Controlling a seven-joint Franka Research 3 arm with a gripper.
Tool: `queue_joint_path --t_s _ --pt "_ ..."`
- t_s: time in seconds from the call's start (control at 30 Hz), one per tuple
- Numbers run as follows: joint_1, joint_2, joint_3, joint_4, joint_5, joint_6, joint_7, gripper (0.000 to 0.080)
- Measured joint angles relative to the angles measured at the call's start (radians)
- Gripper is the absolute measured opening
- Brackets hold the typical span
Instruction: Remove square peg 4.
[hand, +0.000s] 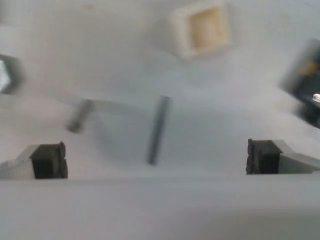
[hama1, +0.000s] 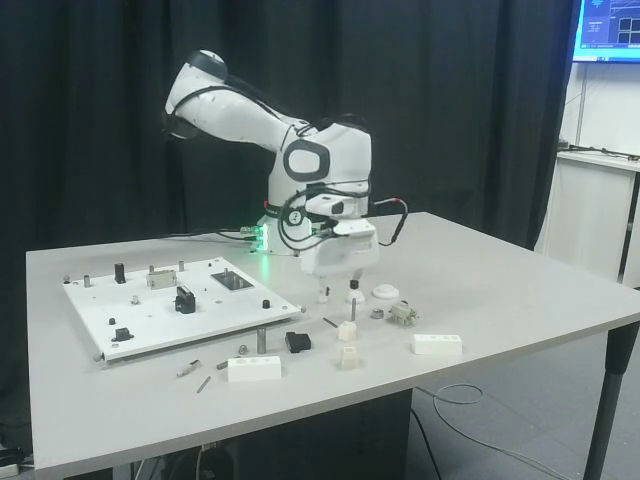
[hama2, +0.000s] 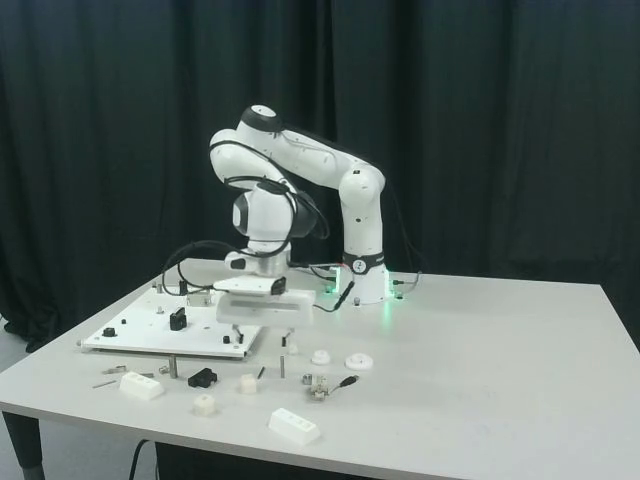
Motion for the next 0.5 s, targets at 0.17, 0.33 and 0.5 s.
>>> queue_joint_path --t_s 0.17,0.33,0.5 --pt "-0.016 0.015 0.034 0.027 0.000 -0.077 -0.027 0.0800" --pt "-0.044 0.019 0.069 0.061 0.000 -0.162 -0.083 0.0800" --pt "-0.084 0.019 0.096 0.095 0.000 -0.237 -0.162 0.0800"
